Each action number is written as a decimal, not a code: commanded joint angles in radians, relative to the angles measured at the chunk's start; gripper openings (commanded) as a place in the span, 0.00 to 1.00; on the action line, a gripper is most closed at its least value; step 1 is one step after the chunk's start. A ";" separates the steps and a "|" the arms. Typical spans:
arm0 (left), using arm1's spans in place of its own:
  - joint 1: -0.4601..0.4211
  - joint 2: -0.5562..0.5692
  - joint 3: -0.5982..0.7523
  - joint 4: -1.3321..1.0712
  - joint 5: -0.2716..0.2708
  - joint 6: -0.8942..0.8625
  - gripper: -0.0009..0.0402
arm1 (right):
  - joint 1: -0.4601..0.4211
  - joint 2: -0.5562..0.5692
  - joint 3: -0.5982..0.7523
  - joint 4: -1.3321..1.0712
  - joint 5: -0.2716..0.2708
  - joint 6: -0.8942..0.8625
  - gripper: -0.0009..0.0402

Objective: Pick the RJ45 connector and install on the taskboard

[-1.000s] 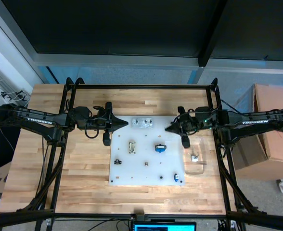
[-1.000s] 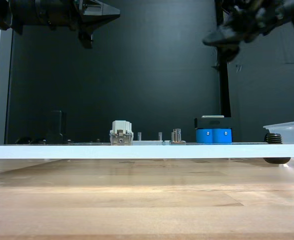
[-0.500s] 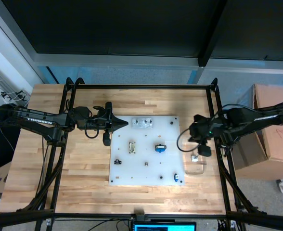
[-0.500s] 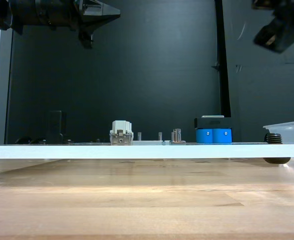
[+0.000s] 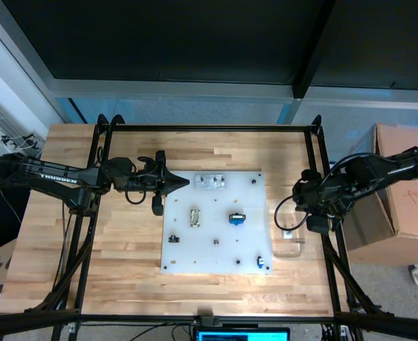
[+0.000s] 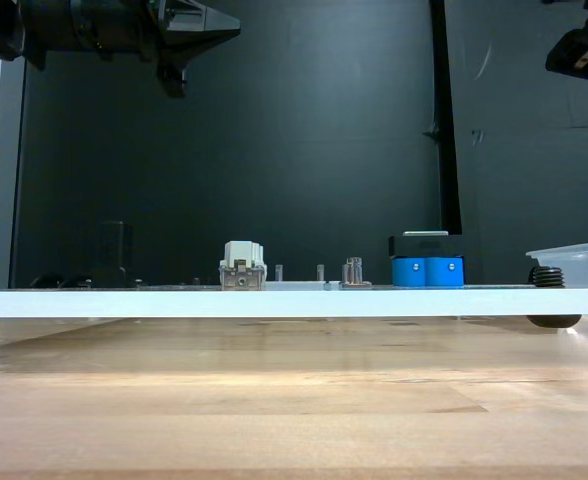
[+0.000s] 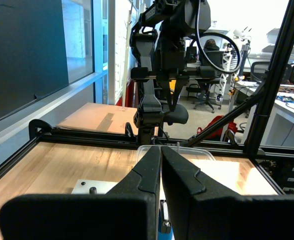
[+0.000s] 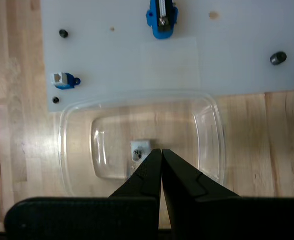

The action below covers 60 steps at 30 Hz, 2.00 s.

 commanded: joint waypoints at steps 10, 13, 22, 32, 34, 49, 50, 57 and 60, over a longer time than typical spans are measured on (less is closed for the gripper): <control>0.000 0.000 0.000 0.000 0.000 0.000 0.02 | 0.076 0.105 -0.024 0.015 -0.011 0.004 0.02; 0.000 0.000 0.000 0.000 0.000 0.000 0.02 | 0.096 0.109 -0.053 0.051 -0.020 0.022 0.02; 0.000 0.000 0.000 0.000 0.001 0.000 0.02 | 0.110 0.114 -0.153 0.149 -0.027 0.029 0.02; 0.000 0.000 0.000 0.001 0.001 0.000 0.02 | 0.112 0.114 -0.277 0.229 -0.030 0.036 0.02; 0.000 0.000 0.000 0.000 0.000 0.000 0.02 | 0.113 0.114 -0.303 0.244 -0.034 0.044 0.02; 0.000 0.000 0.000 0.000 0.000 0.000 0.02 | 0.116 0.114 -0.453 0.400 -0.036 0.056 0.02; 0.000 0.000 0.000 0.000 0.000 0.000 0.02 | 0.116 0.114 -0.459 0.409 -0.035 0.056 0.02; 0.000 0.000 0.000 0.000 0.001 0.000 0.02 | 0.116 0.114 -0.484 0.452 -0.035 0.056 0.02; 0.000 0.000 0.000 0.000 0.000 0.000 0.02 | 0.116 0.114 -0.487 0.452 -0.035 0.056 0.02</control>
